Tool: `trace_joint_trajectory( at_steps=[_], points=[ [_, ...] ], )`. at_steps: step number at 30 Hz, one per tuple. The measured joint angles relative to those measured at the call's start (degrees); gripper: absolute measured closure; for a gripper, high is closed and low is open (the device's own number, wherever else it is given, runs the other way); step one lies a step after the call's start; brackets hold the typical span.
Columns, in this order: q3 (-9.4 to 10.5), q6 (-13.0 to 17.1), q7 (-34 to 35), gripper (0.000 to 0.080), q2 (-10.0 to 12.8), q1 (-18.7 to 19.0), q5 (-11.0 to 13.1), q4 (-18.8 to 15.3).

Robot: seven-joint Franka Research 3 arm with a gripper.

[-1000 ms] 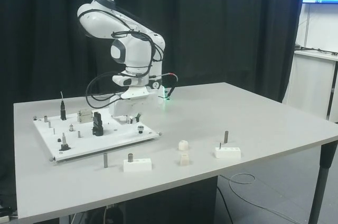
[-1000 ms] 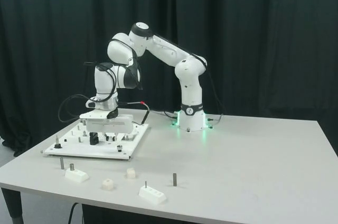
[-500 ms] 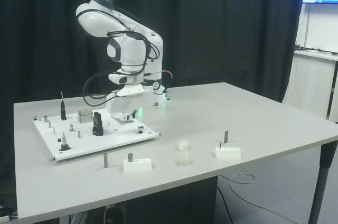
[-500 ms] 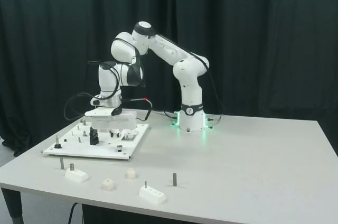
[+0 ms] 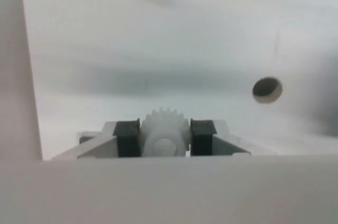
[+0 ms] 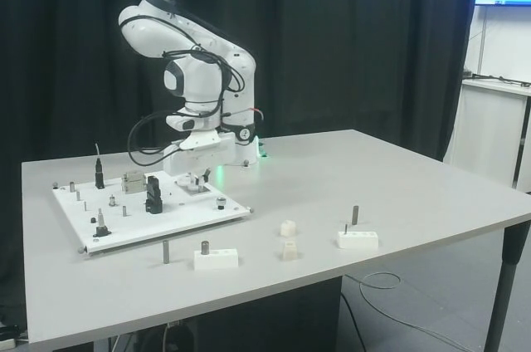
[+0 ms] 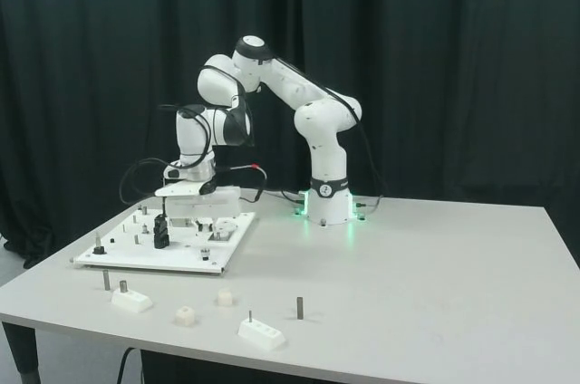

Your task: Insert small gear.

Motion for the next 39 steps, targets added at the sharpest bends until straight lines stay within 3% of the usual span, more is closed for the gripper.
trace_joint_trajectory(
  at_steps=[19,39],
  points=[
    [0.16,3.7,-2.0,0.0604,-0.7,-7.1,-3.0,-6.2],
    [0.01,3.5,-3.5,0.0604,-2.8,-10.3,-3.4,-8.2]
  ],
)
